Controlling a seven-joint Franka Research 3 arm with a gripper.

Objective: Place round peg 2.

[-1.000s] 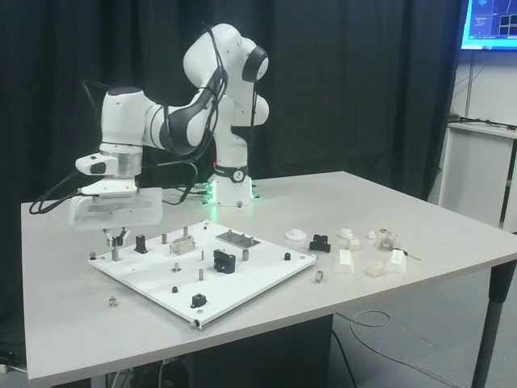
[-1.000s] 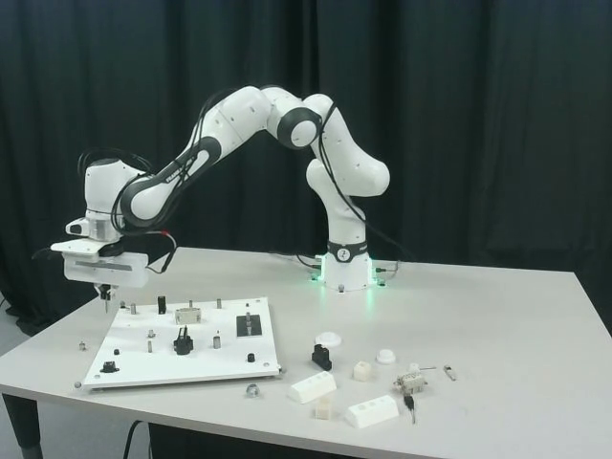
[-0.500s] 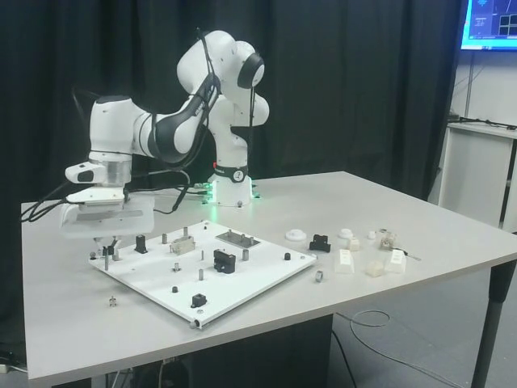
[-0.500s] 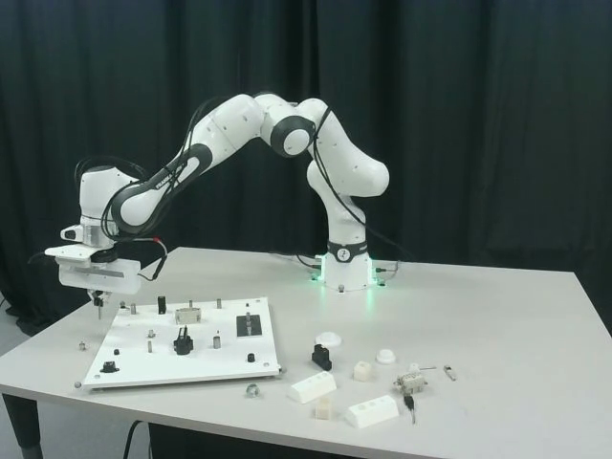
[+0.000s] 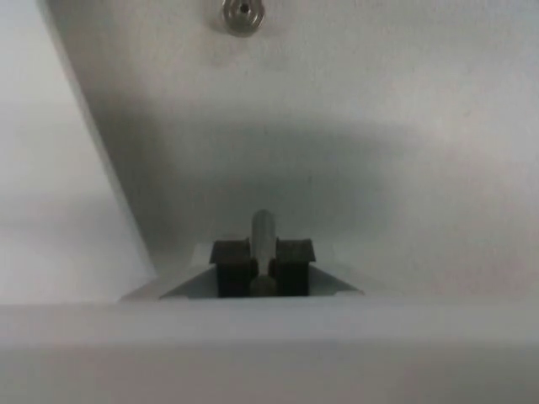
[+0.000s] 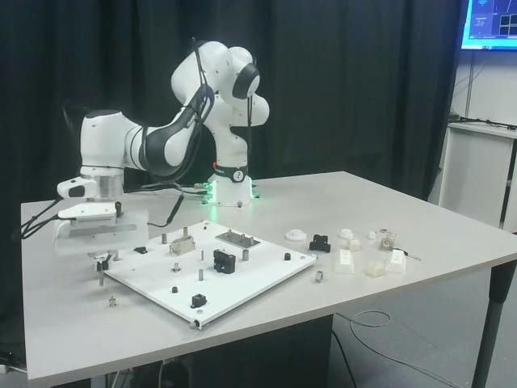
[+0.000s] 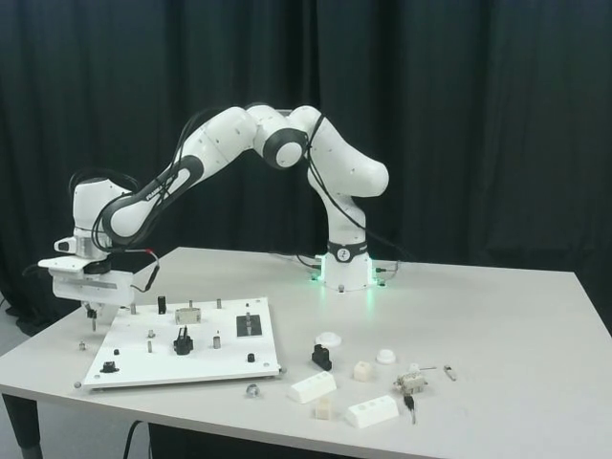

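gripper (image 5: pixel 262 268) jaws clamped on round peg 2 (image 5: pixel 262 236) | hovering over bench (image 6: pixel 56 323) | white board (image 6: pixel 242 271) at its 3 o'clock

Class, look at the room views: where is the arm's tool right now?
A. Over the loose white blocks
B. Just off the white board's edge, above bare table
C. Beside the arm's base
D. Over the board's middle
B: the tool hangs past the white board edge over the grey table, holding a small grey peg between its fingers.
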